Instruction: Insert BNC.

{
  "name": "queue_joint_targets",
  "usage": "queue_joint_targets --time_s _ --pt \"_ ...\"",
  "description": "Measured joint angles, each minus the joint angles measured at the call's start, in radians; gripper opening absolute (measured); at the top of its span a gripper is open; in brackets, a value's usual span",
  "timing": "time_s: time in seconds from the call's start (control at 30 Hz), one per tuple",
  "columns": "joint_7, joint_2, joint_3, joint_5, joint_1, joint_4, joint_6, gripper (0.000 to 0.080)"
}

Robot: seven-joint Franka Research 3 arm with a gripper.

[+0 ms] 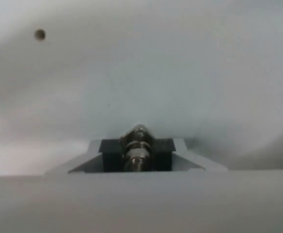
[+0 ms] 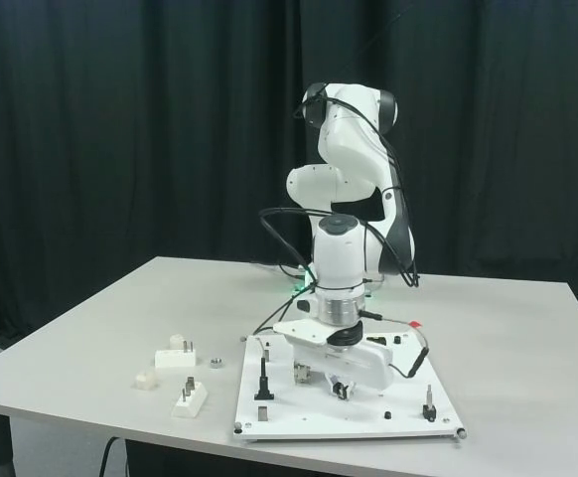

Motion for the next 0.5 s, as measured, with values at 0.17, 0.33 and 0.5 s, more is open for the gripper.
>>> queue_joint_targets --time_s 0.17,0.33,0.5 --pt "0.099 -0.003 0.0 0.004 0.0 -0.006 0.008 0.0124" --pt "0.183 -0.006 0.0 0.004 0.0 -0.012 0.016 0.0124" --pt "0.264 -0.008 0.0 0.004 0.001 -0.019 0.028 0.0124"
